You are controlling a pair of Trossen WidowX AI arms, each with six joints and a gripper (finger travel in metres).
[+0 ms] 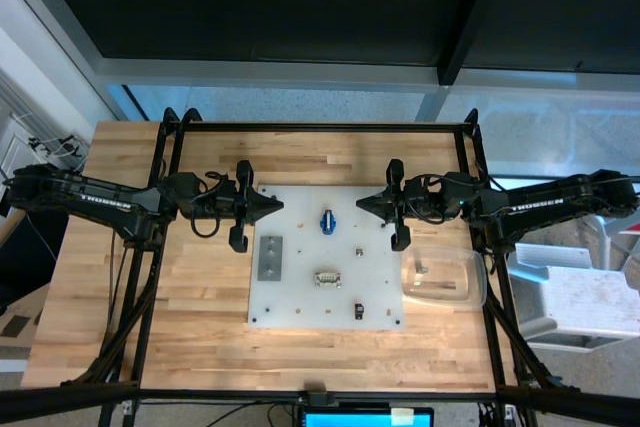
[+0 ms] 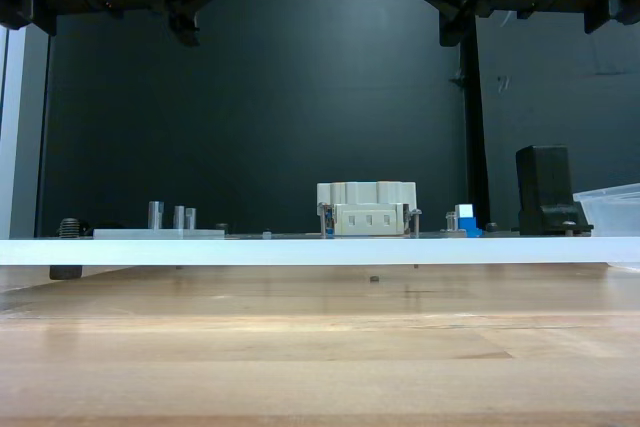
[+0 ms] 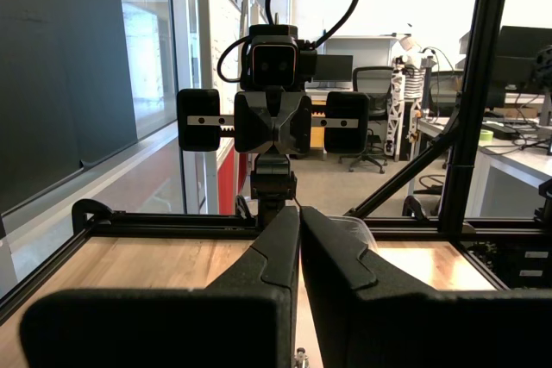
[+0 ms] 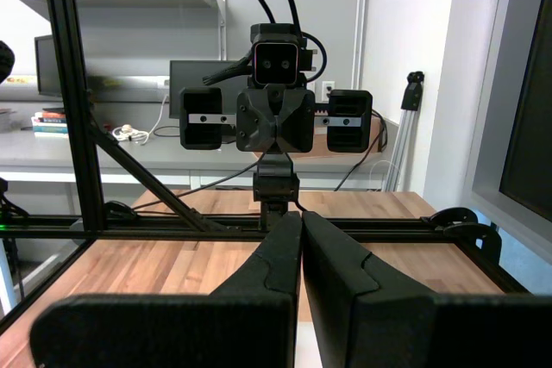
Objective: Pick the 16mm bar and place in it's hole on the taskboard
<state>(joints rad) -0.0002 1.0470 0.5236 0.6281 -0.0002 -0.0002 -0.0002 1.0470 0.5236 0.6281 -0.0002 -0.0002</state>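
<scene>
Overhead, left pincer (image 1: 280, 205) clenched, right pincer (image 1: 359, 202) clenched, facing across the taskboard (image 1: 300, 297), 16mm bar's whereabouts unclear.

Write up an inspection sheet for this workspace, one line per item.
Surface: wooden table carrying the white taskboard.
Job's things: cannot tell which is the 16mm bar; neither end effector holds it. Metal pegs stand upright on gray block.
Clutter: clear tray right of board, small item inside.
End effectors: left end effector and right end effector shut, empty, high above board's far part.
Cables: black loop at left wrist.
Surroundings: black frame; office chair.
</scene>
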